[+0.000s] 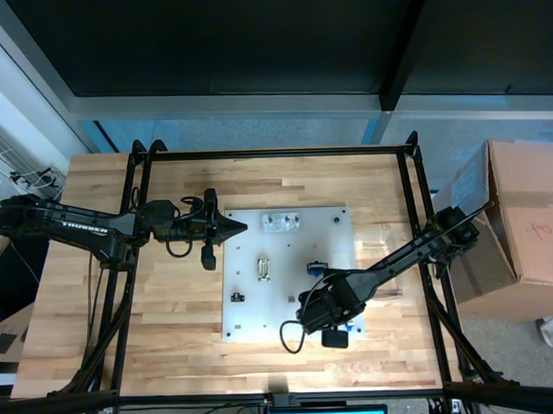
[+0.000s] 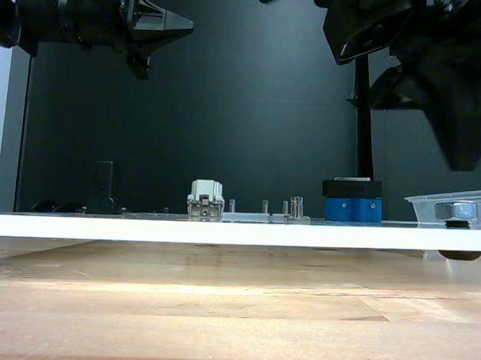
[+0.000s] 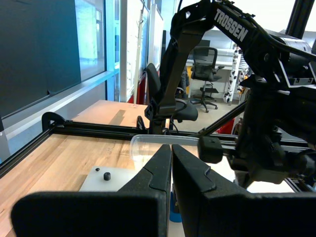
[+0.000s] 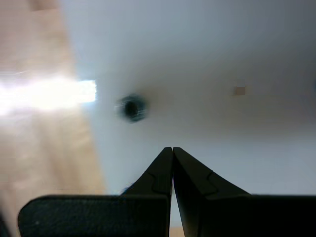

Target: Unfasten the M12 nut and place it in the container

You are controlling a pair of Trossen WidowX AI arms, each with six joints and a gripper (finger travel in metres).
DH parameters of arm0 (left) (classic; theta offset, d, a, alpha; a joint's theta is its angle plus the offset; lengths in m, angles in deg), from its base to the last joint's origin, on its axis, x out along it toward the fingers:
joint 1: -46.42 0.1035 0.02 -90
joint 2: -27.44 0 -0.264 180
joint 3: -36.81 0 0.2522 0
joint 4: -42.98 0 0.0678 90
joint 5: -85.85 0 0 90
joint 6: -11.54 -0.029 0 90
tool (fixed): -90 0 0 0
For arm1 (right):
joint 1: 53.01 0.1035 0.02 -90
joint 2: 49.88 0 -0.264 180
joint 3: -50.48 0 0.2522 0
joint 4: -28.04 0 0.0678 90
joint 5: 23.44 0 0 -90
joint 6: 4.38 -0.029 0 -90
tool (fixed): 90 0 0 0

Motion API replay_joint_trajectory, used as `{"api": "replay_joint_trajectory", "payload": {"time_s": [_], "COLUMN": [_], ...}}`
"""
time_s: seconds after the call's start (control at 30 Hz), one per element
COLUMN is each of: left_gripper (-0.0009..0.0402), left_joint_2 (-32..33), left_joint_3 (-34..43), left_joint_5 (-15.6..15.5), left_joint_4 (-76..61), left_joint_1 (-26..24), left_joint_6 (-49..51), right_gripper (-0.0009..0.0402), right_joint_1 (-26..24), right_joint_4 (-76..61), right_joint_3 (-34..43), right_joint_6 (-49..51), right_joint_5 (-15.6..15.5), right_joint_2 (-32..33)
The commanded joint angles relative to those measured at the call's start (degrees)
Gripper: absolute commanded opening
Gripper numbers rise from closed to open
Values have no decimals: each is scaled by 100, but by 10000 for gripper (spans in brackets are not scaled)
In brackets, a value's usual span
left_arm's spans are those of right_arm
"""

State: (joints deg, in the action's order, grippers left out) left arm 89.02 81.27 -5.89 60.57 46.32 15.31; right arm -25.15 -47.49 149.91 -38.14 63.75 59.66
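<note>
Left end effector [image 3: 171, 148], right end effector [image 4: 172, 149] closed over board [image 1: 262, 307]; nut [image 2: 457, 211] maybe on stud [image 2: 458, 224], low view only.

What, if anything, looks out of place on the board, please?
Nothing looks damaged or spilled. The right gripper hangs shut and empty over the white board, the M12 nut appears to sit on its stud before the clear container, and the left gripper, shut, hovers at the board's far left.

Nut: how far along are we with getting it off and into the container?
Done: nothing visibly. The nut appears to sit atop its stud; the high view hides that spot. In hand: nothing; right gripper is shut empty above the board, left gripper shut, raised at the board's left edge. Left: unscrewing, then the container.
</note>
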Motion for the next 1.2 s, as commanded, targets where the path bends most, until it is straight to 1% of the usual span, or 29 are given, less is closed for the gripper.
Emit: {"api": "replay_joint_trajectory", "payload": {"time_s": [0.03, 0.2, 0.27, 0.5, 0.57, 0.6, 0.63, 0.7, 0.73, 0.77, 0.8, 0.93, 1.0, 1.07, 1.1, 1.2], "left_gripper": [0, 0, 0, 0, 0, 0, 0, 0, 0, 0, 0, 0, 0, 0, 0, 0], "left_joint_2": [2, 2, 2, 2, 2, 2, 2, 2, 2, 2, 2, 2, 2, 0, 0, 2], "left_joint_3": [2, 2, 2, 2, 2, 2, 2, 2, 2, 2, 2, 2, 2, 2, 2, 2], "left_joint_5": [2, 2, 2, 2, 2, 2, 2, 2, 2, 2, 2, 2, 2, 2, 2, 2], "left_joint_4": [2, 2, 2, 0, 4, 4, 2, 2, 2, 0, 2, -4, 4, 22, 15, -17], "left_joint_1": [0, 2, 0, 0, 2, 2, 0, 2, 0, 2, 2, 2, 2, 2, 2, 2], "left_joint_6": [-2, -2, -2, -2, -2, -2, -2, -2, -2, -2, -2, -2, -2, -2, -2, -2], "right_gripper": [0, 0, 0, 0, 0, 0, 0, 0, 0, 0, 0, 0, 0, 0, 0, 0], "right_joint_1": [13, 31, 33, 35, 28, 24, 20, 13, 7, -9, -22, -35, -35, -35, -37, -35], "right_joint_4": [221, 555, 647, 841, 811, 752, 634, 251, 35, -157, -306, -402, -385, -319, -238, 166], "right_joint_3": [-2, -4, -4, -4, -4, -4, -4, -4, 4, 20, 44, 85, 85, 85, 85, 85], "right_joint_6": [111, 302, 363, 448, 466, 463, 437, 216, 46, -85, -160, -203, -205, -201, -184, -94], "right_joint_5": [-444, -520, -629, -627, -557, -417, -170, 503, 756, 940, 955, 922, 852, 660, 501, -107], "right_joint_2": [50, 256, 354, 509, 509, 507, 496, 444, 420, 387, 358, 291, 249, 214, 186, 109]}}
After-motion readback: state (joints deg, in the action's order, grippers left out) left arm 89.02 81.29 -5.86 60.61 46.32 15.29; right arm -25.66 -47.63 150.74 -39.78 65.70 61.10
